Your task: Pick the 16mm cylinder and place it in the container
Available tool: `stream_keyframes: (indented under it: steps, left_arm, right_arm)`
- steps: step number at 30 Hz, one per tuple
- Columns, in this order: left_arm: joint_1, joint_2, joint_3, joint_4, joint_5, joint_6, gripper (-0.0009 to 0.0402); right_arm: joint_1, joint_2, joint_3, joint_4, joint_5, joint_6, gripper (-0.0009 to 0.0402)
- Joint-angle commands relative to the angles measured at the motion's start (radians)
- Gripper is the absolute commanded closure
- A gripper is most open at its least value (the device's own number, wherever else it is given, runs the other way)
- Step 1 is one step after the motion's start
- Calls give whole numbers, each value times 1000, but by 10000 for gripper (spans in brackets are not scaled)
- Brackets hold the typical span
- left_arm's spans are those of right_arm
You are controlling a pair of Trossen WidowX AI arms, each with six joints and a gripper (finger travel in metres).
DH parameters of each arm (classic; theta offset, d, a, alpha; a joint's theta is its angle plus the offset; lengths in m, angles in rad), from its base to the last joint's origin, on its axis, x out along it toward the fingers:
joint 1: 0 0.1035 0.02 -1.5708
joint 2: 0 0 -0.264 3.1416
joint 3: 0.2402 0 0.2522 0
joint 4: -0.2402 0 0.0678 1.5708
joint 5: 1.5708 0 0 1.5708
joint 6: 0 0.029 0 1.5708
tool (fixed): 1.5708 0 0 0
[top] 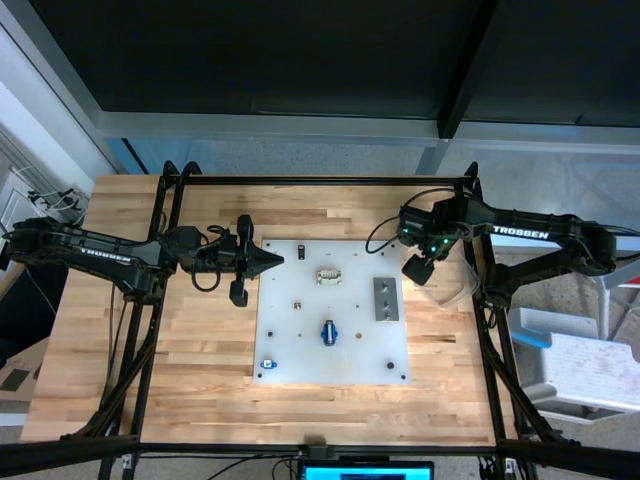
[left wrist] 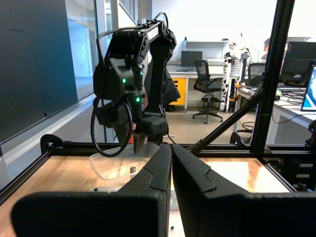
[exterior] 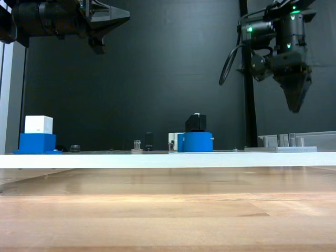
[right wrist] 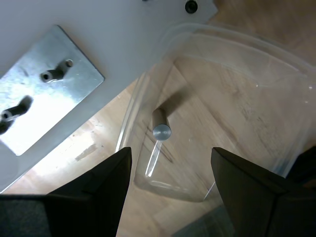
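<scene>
The 16mm cylinder (right wrist: pixel 160 126), a short silvery peg, lies on the floor of the clear container (right wrist: pixel 256 94), free of any finger. The container (top: pixel 452 285) stands on the wood just off the white board's right edge. My right gripper (right wrist: pixel 171 149) hangs above the container, open, its fingers (right wrist: pixel 106 182) apart with nothing between them. It points straight down in the high view (top: pixel 418 270) and in the low view (exterior: pixel 295 102). My left gripper (top: pixel 270 260) is held high at the board's left edge, shut and empty, its tips (left wrist: pixel 171 148) pressed together.
The white board (top: pixel 290 340) carries a grey metal block with pegs (top: pixel 386 298), a blue part (top: pixel 328 332), a white connector (top: pixel 327 274) and a blue-and-white block (top: pixel 266 364). A black frame rail (top: pixel 320 181) runs around the table.
</scene>
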Motion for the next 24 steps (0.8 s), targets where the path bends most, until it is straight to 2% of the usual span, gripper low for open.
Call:
stream_keyframes:
  steps: [1, 9, 24]
  left_arm:
    - [0, 0, 0, 0, 0, 0, 393]
    - [0, 0, 0, 0, 0, 0, 393]
    - [0, 0, 0, 0, 0, 0, 393]
  right_arm:
    - [2, -2, 38, -31, 0, 0, 169]
    - [6, -6, 80, -60, 0, 8, 169]
    - [7, -6, 80, -59, 0, 8, 169]
